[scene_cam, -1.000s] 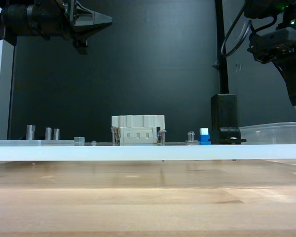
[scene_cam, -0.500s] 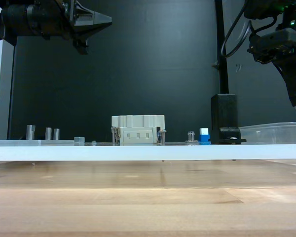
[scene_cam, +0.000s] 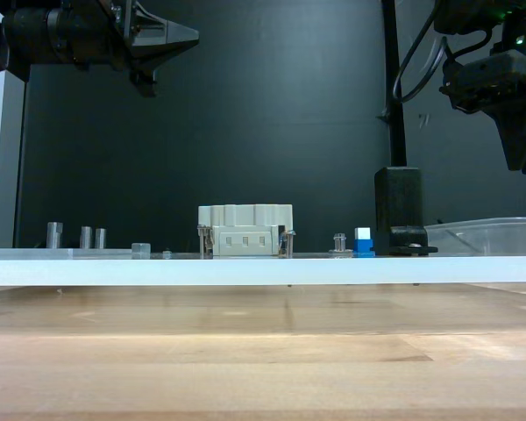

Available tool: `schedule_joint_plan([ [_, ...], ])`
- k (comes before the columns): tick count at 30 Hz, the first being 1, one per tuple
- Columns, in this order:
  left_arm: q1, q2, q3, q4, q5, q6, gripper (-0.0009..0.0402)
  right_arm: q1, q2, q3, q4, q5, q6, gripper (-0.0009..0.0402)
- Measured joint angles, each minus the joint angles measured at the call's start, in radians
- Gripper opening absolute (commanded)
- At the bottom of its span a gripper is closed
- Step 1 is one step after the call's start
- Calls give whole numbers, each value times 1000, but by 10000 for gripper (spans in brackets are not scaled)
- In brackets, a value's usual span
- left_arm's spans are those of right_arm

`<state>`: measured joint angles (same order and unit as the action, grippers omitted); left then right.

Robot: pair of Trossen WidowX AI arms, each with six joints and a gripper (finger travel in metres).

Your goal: Remove the USB connector from the USB hub and place in the container

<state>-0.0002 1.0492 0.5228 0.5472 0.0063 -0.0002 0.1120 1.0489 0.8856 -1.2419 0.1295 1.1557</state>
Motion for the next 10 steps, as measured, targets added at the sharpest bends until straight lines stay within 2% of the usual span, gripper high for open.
schedule_joint_plan([
  [10, 0, 0, 0, 0, 0, 0, 1, 0, 0, 0, 0, 0, -2, 162],
])
